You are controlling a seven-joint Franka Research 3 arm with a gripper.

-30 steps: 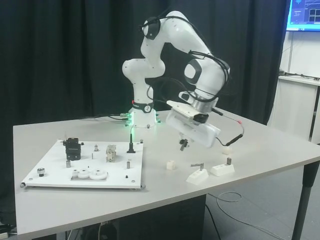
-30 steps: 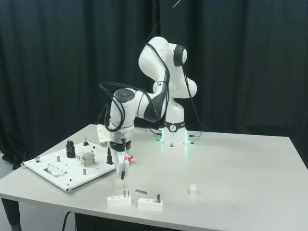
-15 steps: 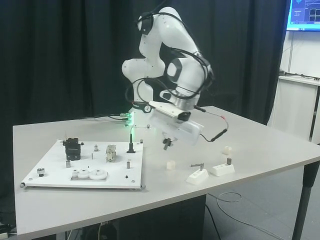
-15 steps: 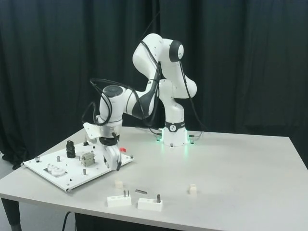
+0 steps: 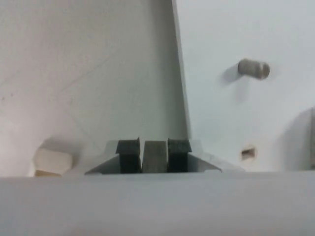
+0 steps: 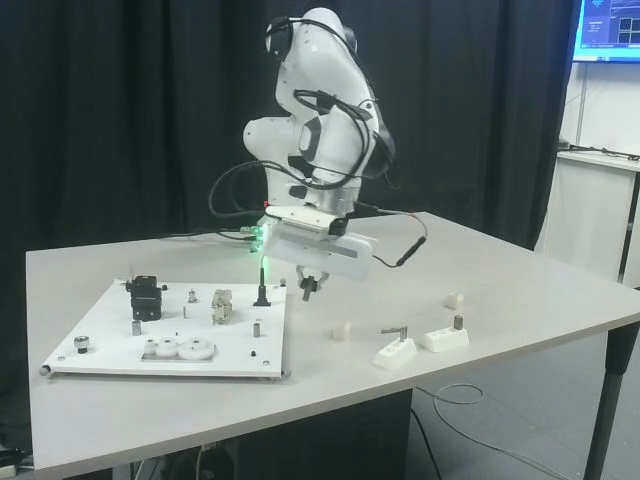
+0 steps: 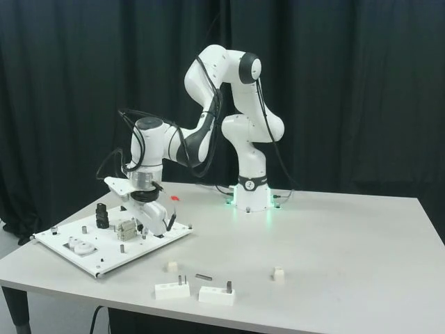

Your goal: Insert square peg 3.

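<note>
1. My gripper [image 5: 154, 155] is closed down on the square peg [image 5: 154, 156]; in the wrist view the two black fingers [image 5: 129, 153] press its opposite flat sides with no gap showing, and nothing else is in my grasp.
2. The peg is a short grey bar with flat faces, standing upright between the pads. Only its upper part shows.
3. I judge it stiff, light and smooth, probably metal, so it could slip or twist if it bumps a hole edge. Flat faces against flat pads, held high on the bar with the lower end free, looks like the right hold.
4. Just beyond the peg lies the edge of the white board [image 6: 120, 335]. In the first room view I hang over its corner at about 2 o'clock.
5. On the board, a small square hole [image 5: 248, 153] sits close by; I take it for a likely socket, but cannot be sure.
6. Farther off stands a round grey post [image 5: 254, 68].
7. A small block [image 6: 341, 329] rests off the board on the grey table [image 6: 520, 290].
</note>
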